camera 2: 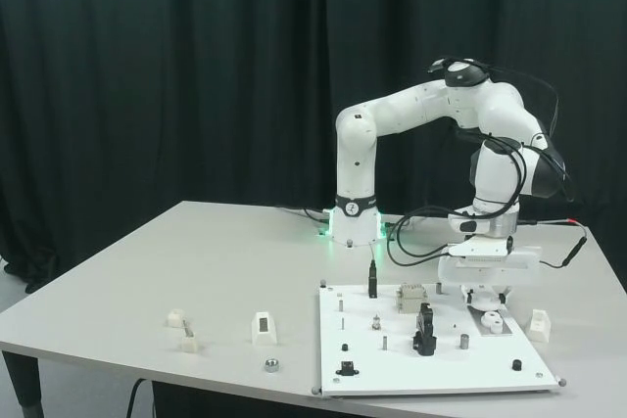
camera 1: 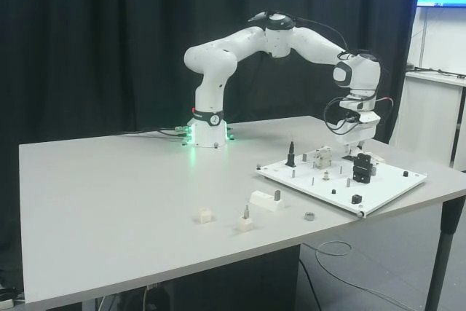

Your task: Insert large gear.

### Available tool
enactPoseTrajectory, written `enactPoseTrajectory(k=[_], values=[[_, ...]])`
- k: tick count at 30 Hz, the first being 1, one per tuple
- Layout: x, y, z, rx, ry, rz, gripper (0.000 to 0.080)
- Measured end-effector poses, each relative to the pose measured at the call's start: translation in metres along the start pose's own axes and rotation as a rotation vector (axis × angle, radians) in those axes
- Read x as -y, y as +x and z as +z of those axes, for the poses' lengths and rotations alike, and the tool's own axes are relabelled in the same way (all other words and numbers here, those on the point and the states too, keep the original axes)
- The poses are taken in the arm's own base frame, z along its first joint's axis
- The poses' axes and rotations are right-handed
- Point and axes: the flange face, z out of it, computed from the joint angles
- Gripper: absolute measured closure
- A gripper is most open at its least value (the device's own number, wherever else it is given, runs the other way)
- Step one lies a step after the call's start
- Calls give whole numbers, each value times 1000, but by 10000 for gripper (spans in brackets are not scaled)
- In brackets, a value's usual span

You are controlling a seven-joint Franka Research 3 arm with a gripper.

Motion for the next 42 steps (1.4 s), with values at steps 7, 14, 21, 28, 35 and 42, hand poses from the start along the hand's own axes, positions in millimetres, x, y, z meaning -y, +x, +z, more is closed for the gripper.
enactPoseTrajectory(k=[7, 14, 21, 28, 35, 42], values=[[-1, 3, 0, -2, 1, 4, 209], [-1, 6, 0, -9, 5, 7, 209], [0, 10, 0, -16, 10, 1, 209], [-1, 16, 0, -28, 13, -16, 209], [-2, 23, 0, -28, 13, -26, 209], [-3, 24, 0, -26, 12, -33, 209]])
